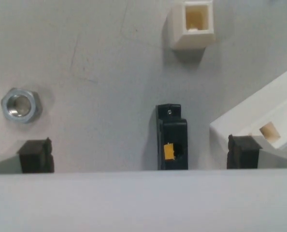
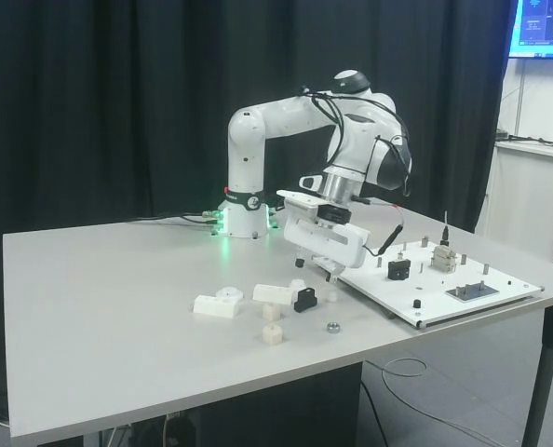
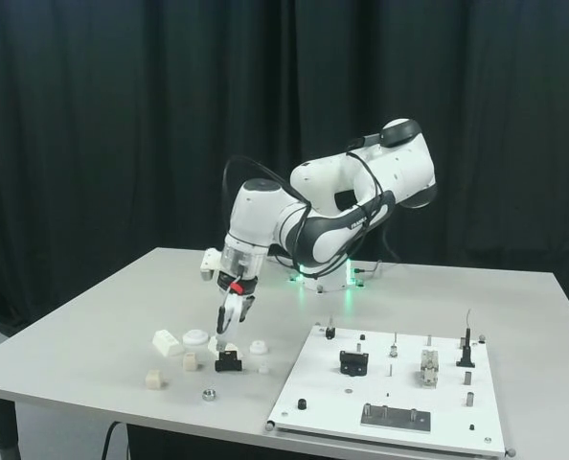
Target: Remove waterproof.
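Black part [image 1: 172,138] between open jaws, nut [image 1: 21,105] nearby

Loose parts clustered on the table [image 2: 90,298] beside the board [image 2: 444,289]. Connector [image 1: 172,140] flat on the table, directly beneath the gripper [image 1: 138,154], between its spread fingertips [image 1: 36,155]. Nut [image 1: 21,105] well off to one side. Hollow cube [image 1: 193,24] beyond the connector. Slotted block [image 1: 274,116] just beside one fingertip. Fixtures upright on the board.

white arm [image 3: 313,230] bent low, gripper [image 3: 229,314] open, empty
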{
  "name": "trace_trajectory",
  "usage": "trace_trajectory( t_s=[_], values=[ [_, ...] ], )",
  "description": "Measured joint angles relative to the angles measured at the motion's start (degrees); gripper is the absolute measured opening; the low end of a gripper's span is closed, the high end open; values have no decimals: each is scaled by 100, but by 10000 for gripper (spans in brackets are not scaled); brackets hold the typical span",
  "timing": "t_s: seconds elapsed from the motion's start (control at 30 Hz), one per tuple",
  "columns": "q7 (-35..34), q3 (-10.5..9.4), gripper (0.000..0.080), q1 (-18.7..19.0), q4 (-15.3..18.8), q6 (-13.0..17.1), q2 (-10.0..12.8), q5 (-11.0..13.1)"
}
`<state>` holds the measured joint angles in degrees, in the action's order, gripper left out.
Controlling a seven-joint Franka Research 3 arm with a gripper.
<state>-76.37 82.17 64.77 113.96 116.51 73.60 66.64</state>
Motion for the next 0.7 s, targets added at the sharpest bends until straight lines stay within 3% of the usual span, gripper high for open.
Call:
trace_trajectory(
  t_s=[0.7],
  values=[
    [9,163,800,141,3,-104,-55,-426]
  ],
)
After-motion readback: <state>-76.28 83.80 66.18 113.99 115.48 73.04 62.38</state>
